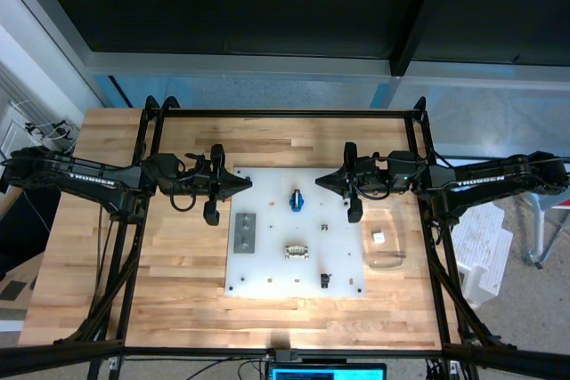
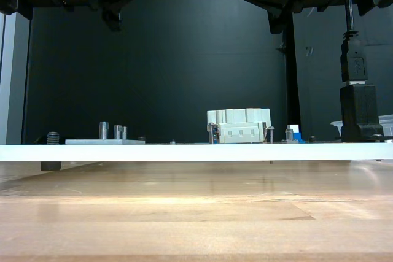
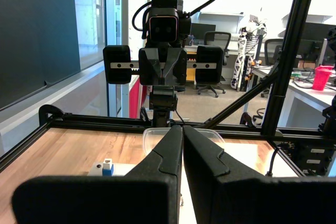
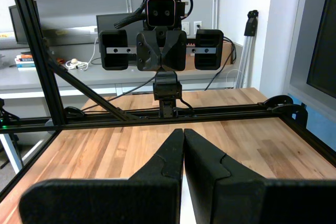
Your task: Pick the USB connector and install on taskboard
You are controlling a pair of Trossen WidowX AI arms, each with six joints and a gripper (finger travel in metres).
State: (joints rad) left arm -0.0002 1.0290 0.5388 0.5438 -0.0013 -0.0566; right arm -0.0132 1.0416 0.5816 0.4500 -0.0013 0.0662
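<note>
High view: left gripper (image 1: 248, 181) and right gripper (image 1: 319, 179) over taskboard (image 1: 267, 255) far side, fingers pressed together, empty. Could knock tiny USB connector (image 1: 326, 279) over if lowered closed.

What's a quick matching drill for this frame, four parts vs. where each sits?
Things:
1 grey block
2 blue fitting
3 small white block
4 USB connector

Places:
A in the clear tray
B on the taskboard, by its near edge, right of centre
C on the taskboard's left side
D on the taskboard's far half, middle

Pairs: 1-C, 2-D, 3-A, 4-B.

Both shut, the left hand and the right hand hover above the taskboard's far part, tips facing each other.
</note>
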